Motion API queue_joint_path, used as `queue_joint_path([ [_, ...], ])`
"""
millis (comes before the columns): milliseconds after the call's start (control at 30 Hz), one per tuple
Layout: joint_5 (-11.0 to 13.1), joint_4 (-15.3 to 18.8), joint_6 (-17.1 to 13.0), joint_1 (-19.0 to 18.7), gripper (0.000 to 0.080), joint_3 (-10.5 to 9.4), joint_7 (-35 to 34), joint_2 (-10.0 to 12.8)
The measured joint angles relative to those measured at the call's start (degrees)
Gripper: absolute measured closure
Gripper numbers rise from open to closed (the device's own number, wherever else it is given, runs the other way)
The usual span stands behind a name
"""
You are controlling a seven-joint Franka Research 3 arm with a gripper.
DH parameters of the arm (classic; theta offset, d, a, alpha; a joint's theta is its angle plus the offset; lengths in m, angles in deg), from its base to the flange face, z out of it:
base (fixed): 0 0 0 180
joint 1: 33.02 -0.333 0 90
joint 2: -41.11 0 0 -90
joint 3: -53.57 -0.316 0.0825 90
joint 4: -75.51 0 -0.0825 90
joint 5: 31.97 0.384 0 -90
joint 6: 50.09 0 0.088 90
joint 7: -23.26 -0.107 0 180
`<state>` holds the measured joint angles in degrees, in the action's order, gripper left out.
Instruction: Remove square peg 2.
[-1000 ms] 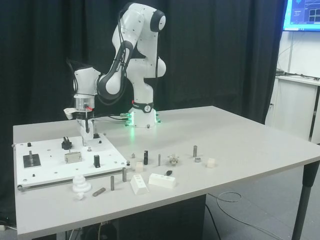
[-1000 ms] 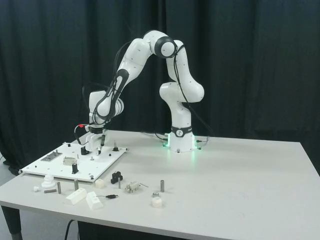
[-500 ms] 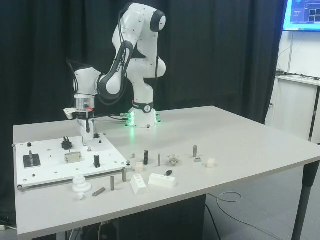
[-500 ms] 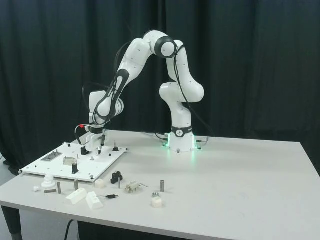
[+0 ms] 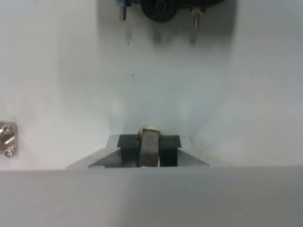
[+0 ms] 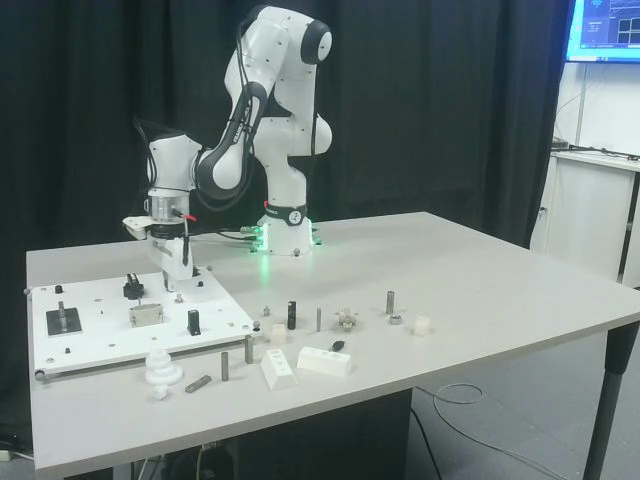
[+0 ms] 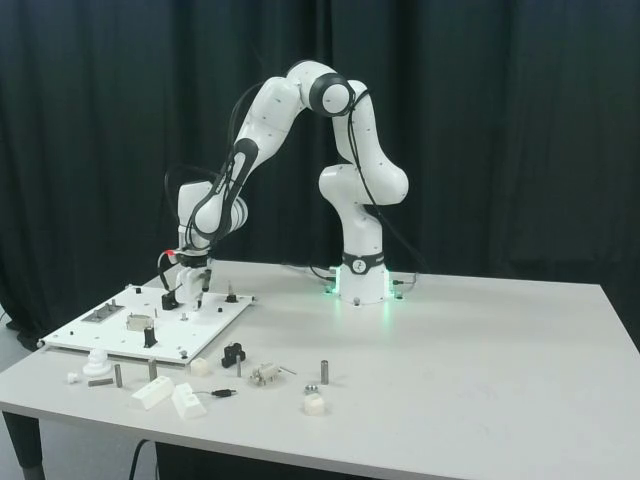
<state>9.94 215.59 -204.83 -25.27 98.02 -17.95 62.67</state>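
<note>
The wrist view shows a grey square peg point(image 5: 149, 147) clamped between the black pads point(image 5: 126, 150) of my gripper point(image 5: 149, 153), with its tip a little above the white board point(image 5: 71, 85). From the first room view, the gripper point(image 6: 172, 258) hangs just over the far right part of the board point(image 6: 100, 345). The second room view places the gripper point(image 7: 196, 284) over the board's point(image 7: 110, 335) far edge. The peg itself is too small to make out in either room view.
On the board stand a black clip point(image 6: 132, 288), a metal block point(image 6: 146, 315), a black post point(image 6: 192, 321) and a grey post point(image 6: 62, 318). Loose white blocks point(image 6: 322, 362), a white spool point(image 6: 160, 372) and small pegs point(image 6: 390, 301) lie on the grey table in front.
The gripper has risen slightly above the board with the peg still held; the arm otherwise holds the same pose.
</note>
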Motion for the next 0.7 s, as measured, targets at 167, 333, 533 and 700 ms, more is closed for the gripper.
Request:
queue_joint_path([
  [167, 0.0, 0.0, 0.0, 0.0, 0.0725, 0.01, 1.0, 0.0],
  [333, 0.0, 0.0, 0.0, 0.0, 0.0725, 0.02, 1.4, 0.0],
  [533, 0.0, 0.0, 0.0, 0.0, 0.0724, 0.04, 1.4, 0.0],
  [700, 0.0, 0.0, 0.0, 0.0, 0.0724, 0.06, 1.4, 0.0],
])
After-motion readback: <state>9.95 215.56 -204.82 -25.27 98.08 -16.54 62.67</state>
